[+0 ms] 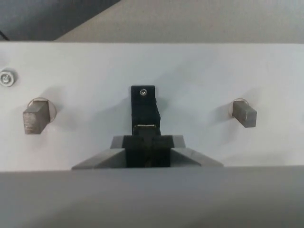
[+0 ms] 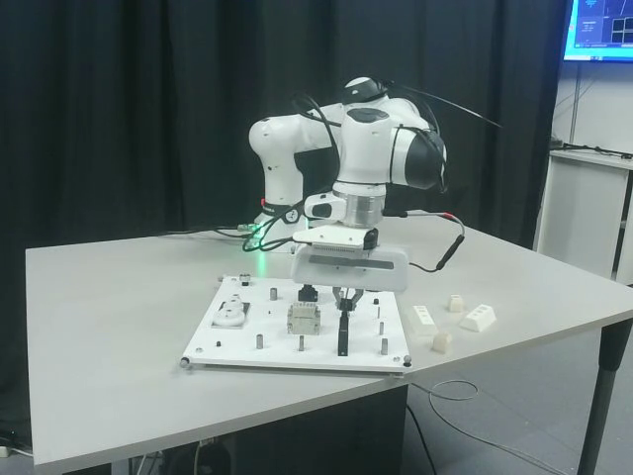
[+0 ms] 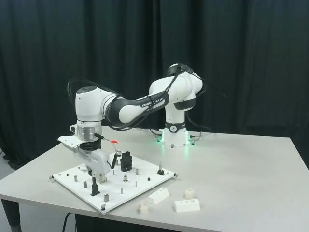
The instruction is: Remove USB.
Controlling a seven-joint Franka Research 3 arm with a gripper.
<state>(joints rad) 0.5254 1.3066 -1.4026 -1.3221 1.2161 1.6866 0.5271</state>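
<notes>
A black USB plug (image 1: 145, 137) stands upright over a black socket block (image 1: 143, 102) on the white board (image 1: 199, 71). Its metal end (image 1: 145, 127) shows just above my fingers. My gripper (image 1: 147, 154) is shut on the plug's black body, with a grey finger on each side. In the first room view the gripper (image 2: 343, 305) hangs over the near middle of the board (image 2: 247, 351), with the black plug (image 2: 342, 336) reaching down to it. From the second room view the gripper (image 3: 95, 180) and plug (image 3: 95, 189) are near the board's front corner.
Two grey pegs (image 1: 36, 117) (image 1: 245, 114) stick out of the board on either side of the socket, and a screw (image 1: 6, 78) sits near one corner. The board also carries a grey square part (image 2: 302, 319) and a white round part (image 2: 232, 315). Several white blocks (image 2: 479, 317) lie beside it.
</notes>
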